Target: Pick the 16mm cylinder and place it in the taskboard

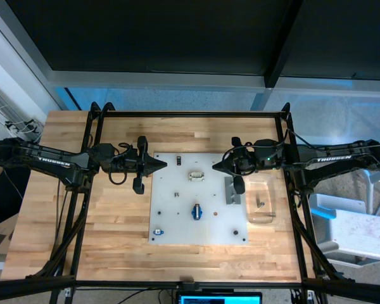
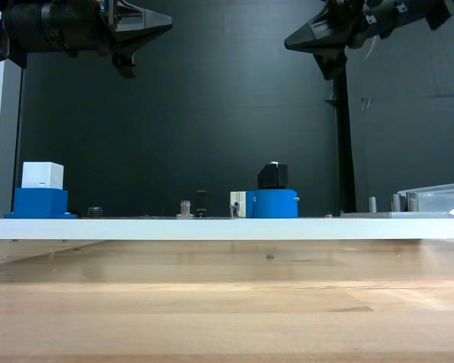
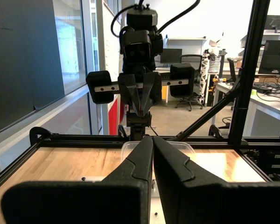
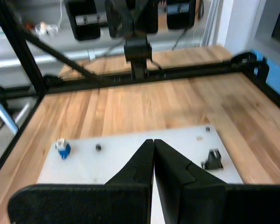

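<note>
Treat the cylinder [image 1: 260, 204], in the tray [image 1: 269, 190] right of the taskboard [image 1: 177, 215], as likely light, stiff and slippery, pinching across its sides, with left gripper [image 1: 163, 163] and right gripper [image 1: 216, 166] both closed, high above that taskboard.

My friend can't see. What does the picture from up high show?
Two robot arms reach in over a white taskboard on a wooden table. The left gripper and right gripper, both shut, hover over its far half. A clear tray beside it holds a small peg.

High looks down; low level; both share taskboard [image 1: 177, 221]
</note>
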{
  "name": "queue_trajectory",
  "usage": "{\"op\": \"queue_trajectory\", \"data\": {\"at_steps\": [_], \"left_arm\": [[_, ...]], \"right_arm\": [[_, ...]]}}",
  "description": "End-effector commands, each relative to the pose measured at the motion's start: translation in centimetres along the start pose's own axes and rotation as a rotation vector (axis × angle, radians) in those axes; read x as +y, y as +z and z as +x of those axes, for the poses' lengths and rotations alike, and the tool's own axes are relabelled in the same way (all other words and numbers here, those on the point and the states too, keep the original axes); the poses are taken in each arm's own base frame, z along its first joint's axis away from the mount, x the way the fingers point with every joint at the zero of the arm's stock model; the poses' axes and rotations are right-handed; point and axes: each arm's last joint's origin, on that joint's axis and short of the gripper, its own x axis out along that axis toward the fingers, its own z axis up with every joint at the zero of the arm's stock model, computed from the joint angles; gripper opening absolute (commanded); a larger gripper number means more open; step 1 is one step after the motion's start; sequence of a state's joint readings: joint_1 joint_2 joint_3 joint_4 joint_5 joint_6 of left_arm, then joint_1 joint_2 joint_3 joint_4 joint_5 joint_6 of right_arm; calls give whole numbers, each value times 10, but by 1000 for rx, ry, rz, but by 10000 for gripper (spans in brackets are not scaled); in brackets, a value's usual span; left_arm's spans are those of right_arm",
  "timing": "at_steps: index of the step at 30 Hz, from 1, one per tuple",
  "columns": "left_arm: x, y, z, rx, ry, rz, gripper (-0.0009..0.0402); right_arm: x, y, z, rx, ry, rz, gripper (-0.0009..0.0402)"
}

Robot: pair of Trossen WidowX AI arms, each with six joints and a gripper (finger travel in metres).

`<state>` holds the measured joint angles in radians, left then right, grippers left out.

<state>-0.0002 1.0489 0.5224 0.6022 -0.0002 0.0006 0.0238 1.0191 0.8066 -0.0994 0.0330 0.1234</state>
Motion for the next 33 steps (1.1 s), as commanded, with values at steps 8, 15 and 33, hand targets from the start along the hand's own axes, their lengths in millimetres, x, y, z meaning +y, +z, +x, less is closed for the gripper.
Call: {"op": "queue_trajectory", "data": {"at_steps": [8, 15, 33], "left_arm": [[0, 0, 0, -1, 0, 0, 0], [0, 0, 0, -1, 0, 0, 0], [0, 0, 0, -1, 0, 0, 0]], "right_arm": [[2, 9, -18, 271, -30, -11, 0], [2, 10, -33, 441, -48, -16, 0], [12, -14, -53, 771, -75, 33, 0]]}}
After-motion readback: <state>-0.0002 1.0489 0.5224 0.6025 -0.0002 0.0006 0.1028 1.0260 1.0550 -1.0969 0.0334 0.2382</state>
